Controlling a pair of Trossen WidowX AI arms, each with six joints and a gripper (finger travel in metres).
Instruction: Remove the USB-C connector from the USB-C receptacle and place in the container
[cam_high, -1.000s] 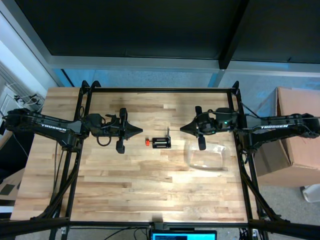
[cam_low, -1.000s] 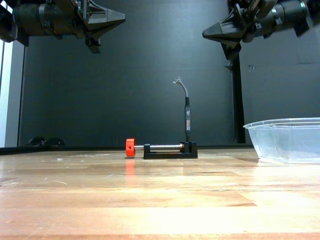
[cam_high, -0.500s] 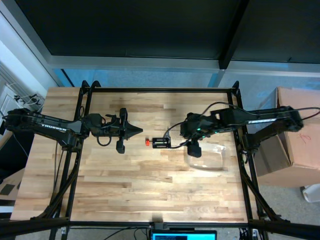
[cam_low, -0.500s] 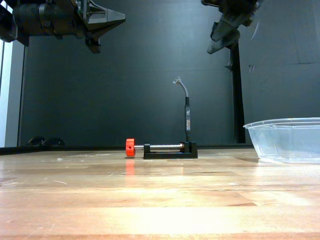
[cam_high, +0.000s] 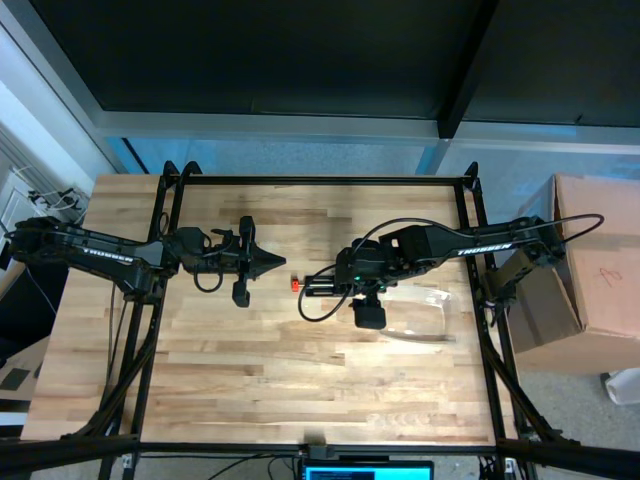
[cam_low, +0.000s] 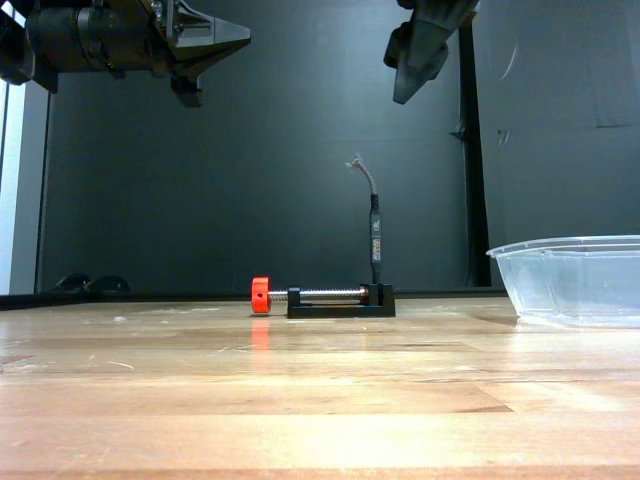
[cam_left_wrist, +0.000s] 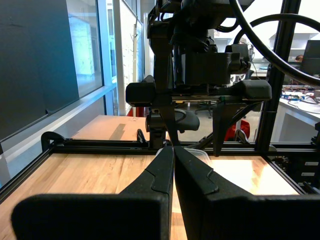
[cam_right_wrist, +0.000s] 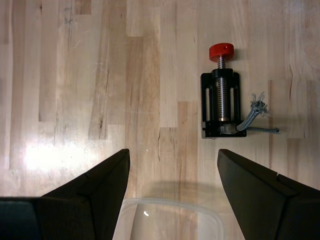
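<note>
The USB-C connector (cam_low: 376, 240) stands upright in its receptacle on the small black clamp (cam_low: 338, 299), which has a red knob (cam_low: 260, 295). Its short frayed cable (cam_low: 360, 168) bends off the top. From above, the connector (cam_right_wrist: 231, 129) still sits in the clamp (cam_right_wrist: 222, 104). My right gripper (cam_low: 405, 85) hangs high above and slightly right of the connector, pointing down. In the right wrist view the right gripper (cam_right_wrist: 172, 152) is open, holding nothing. My left gripper (cam_low: 225, 38) hovers high to the clamp's left; the left gripper (cam_left_wrist: 173, 160) is shut and empty.
A clear plastic container (cam_low: 575, 280) stands on the table to the right of the clamp; the container (cam_high: 425, 318) lies just beside the right wrist. Black frame rails (cam_high: 320, 181) border the wooden table.
The right arm has swung left from near the container to above the clamp and tipped downward, and its jaws have opened. The connector and left arm have not moved.
</note>
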